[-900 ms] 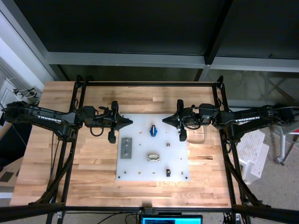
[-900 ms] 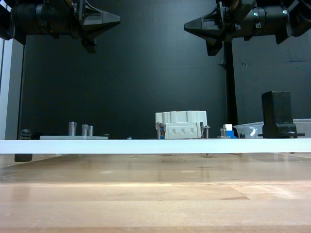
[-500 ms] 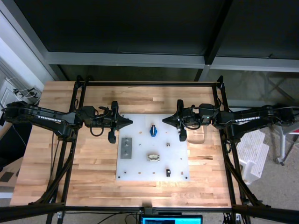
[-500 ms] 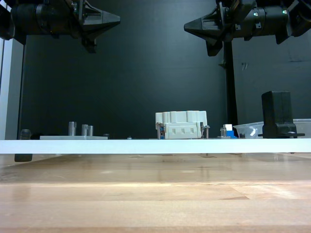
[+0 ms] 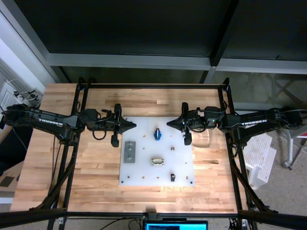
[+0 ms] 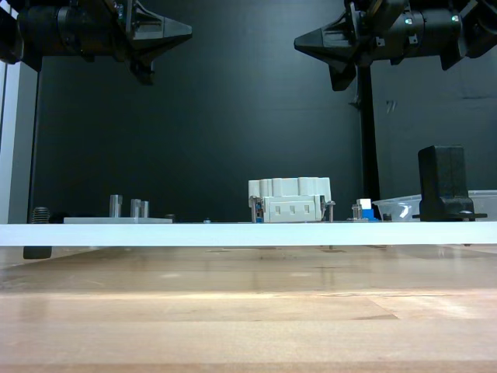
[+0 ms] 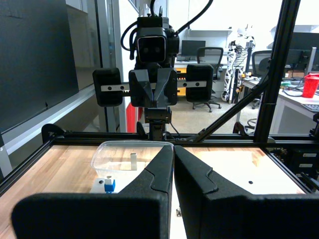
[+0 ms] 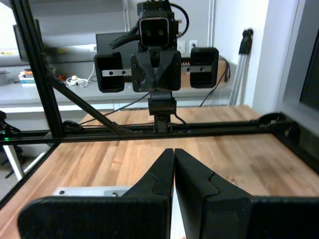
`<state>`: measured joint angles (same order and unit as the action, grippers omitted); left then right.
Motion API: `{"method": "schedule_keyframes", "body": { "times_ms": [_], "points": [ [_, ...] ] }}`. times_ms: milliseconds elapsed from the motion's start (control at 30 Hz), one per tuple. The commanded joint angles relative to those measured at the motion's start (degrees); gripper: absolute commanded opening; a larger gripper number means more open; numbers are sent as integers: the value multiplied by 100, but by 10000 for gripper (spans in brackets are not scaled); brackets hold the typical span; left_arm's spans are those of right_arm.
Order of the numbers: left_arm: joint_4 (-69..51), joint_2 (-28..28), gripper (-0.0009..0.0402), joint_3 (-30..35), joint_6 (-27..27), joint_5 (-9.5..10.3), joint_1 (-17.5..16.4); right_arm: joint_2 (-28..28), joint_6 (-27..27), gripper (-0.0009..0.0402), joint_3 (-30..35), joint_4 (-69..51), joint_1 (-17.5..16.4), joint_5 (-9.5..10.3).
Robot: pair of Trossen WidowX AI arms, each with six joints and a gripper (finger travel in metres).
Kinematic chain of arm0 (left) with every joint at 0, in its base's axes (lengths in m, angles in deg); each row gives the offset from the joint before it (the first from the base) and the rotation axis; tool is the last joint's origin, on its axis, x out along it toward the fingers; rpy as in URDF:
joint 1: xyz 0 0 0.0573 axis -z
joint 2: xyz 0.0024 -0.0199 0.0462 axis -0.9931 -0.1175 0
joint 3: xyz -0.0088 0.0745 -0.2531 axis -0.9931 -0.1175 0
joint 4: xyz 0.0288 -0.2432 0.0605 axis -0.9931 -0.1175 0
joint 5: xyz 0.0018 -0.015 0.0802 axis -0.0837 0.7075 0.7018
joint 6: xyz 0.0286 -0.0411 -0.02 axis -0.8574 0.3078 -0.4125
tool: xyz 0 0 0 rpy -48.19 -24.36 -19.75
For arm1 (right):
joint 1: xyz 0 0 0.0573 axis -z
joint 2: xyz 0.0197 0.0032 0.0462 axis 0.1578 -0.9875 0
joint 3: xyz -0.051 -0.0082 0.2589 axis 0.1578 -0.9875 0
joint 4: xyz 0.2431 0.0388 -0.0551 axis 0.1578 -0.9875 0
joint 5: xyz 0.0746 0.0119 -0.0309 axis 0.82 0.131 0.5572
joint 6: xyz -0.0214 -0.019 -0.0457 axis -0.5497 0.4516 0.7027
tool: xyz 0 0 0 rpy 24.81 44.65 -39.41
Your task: Pick the 16mm bar and install on taskboard
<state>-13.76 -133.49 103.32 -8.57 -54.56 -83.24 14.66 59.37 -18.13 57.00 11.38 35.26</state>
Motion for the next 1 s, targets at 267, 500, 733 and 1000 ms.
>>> {"method": "schedule_keyframes", "body": {
  "times_ms": [267,500,733,1000],
  "points": [
    [-2,0,0,0,0,-2,-2,63,286,0,1226,-3018,0,-52],
    [0,0,0,0,0,-2,-2,63,439,0,2203,-5563,35,-197],
    [-2,0,0,0,0,-2,0,63,435,0,2708,-7381,39,-214],
    [0,0,0,0,0,-2,0,63,435,0,2739,-8629,46,-219]
  ]
}}
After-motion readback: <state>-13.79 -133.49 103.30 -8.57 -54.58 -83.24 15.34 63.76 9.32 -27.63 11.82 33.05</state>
